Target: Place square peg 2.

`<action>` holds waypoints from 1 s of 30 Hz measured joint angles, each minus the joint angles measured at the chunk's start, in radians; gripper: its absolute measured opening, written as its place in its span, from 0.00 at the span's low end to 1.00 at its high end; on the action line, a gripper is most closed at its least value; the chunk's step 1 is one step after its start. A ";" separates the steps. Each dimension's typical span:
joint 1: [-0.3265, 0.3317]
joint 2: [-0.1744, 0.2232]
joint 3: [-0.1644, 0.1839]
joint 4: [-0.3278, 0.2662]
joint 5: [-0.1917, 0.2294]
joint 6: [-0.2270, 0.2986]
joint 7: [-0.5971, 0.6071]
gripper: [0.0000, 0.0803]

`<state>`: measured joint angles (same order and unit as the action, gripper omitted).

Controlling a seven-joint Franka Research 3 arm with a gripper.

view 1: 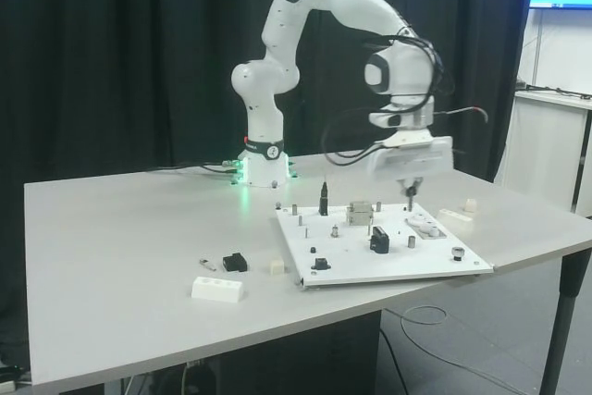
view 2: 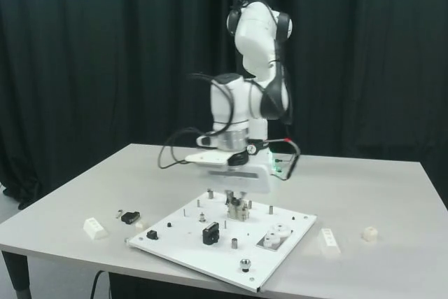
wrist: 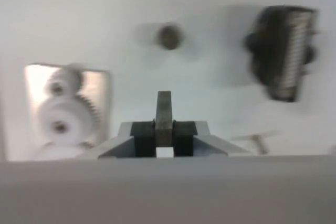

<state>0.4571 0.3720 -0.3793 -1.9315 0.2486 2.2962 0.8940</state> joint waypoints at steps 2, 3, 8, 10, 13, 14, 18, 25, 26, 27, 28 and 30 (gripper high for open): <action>0.026 0.001 0.000 0.005 0.000 0.000 0.028 0.08; 0.038 0.002 0.001 0.007 0.000 0.000 0.040 0.08; 0.097 0.015 0.005 0.026 0.000 0.002 0.106 0.08; 0.118 0.024 0.006 0.036 0.000 0.005 0.129 0.08; 0.149 0.044 0.008 0.055 0.000 0.016 0.157 0.08; 0.159 0.051 0.008 0.062 0.000 0.020 0.165 0.08; 0.193 0.089 0.010 0.095 0.000 0.039 0.185 0.08; 0.234 0.170 0.018 0.172 0.000 0.048 0.231 0.08; 0.238 0.182 0.020 0.183 0.000 0.048 0.237 0.08; 0.242 0.193 0.022 0.194 0.000 0.048 0.242 0.08; 0.246 0.205 0.024 0.205 0.000 0.048 0.246 0.08; 0.253 0.226 0.027 0.223 0.000 0.048 0.255 0.08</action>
<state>0.7097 0.5977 -0.3527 -1.7086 0.2488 2.3439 1.1491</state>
